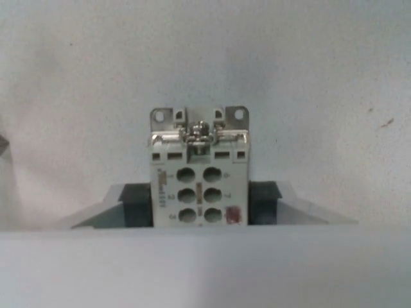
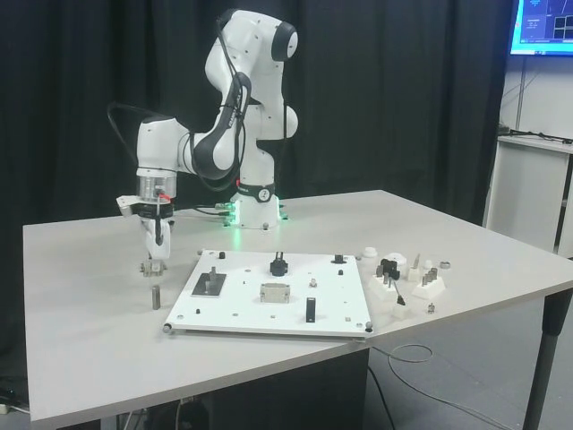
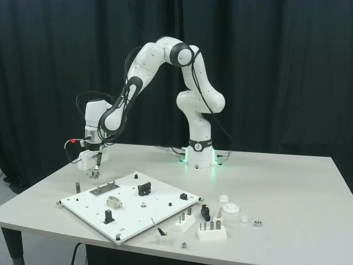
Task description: Insert waterproof.
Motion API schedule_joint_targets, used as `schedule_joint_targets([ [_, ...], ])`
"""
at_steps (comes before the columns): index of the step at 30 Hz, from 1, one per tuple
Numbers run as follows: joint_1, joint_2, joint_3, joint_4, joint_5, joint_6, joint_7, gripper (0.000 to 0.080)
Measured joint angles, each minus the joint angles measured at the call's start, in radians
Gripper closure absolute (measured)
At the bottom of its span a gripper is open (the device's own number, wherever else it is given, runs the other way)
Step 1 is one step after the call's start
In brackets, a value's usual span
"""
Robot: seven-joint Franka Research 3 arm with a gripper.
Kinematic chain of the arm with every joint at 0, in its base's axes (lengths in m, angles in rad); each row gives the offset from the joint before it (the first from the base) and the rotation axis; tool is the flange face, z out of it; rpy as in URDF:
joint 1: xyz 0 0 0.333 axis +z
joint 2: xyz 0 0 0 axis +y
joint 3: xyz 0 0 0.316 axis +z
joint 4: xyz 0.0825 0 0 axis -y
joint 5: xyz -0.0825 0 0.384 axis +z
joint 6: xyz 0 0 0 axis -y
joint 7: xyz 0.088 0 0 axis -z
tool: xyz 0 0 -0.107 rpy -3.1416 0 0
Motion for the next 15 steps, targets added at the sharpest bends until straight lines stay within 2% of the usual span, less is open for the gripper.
schedule_joint_targets([
  [15, 0.0, 0.0, -0.007, 0.011, -0.002, 0.0, 0.0, 0.0492],
])
